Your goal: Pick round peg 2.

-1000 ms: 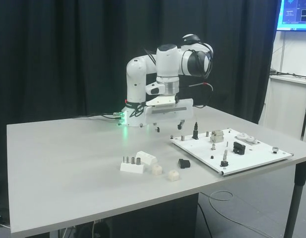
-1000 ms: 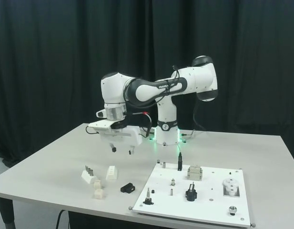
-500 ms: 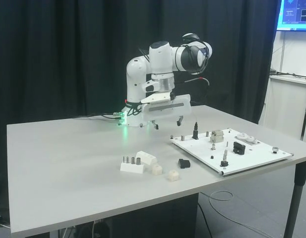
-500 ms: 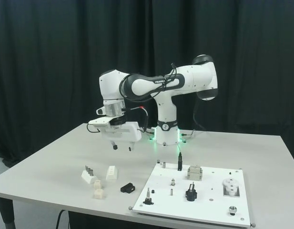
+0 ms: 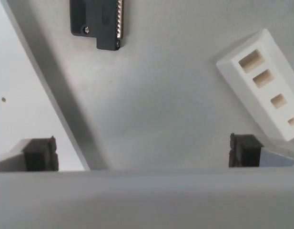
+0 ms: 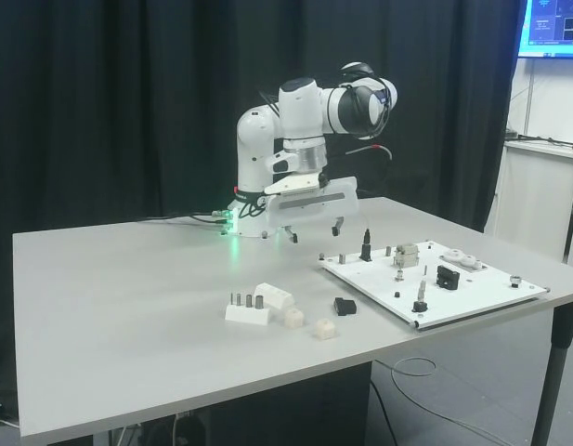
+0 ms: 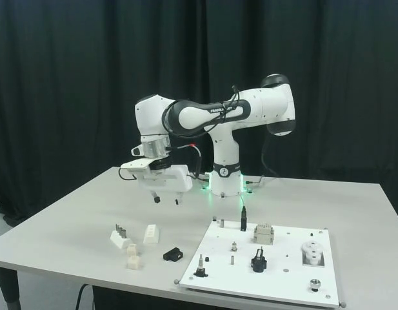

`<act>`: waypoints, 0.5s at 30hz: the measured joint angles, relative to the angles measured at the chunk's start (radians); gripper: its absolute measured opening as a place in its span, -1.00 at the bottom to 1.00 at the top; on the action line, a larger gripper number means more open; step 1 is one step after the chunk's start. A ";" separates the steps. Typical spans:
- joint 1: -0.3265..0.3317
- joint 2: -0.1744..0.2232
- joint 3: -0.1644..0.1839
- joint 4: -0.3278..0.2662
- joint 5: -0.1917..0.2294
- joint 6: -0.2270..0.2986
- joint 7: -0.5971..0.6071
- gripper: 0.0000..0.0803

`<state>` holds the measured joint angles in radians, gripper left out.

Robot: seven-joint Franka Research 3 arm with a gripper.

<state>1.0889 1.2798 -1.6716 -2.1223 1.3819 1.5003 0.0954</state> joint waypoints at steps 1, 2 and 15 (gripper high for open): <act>0.000 0.000 0.000 0.000 0.000 0.000 0.000 0.99; 0.001 0.000 0.000 0.000 0.000 0.000 0.000 0.99; 0.009 0.000 -0.001 0.001 0.001 0.028 -0.012 0.99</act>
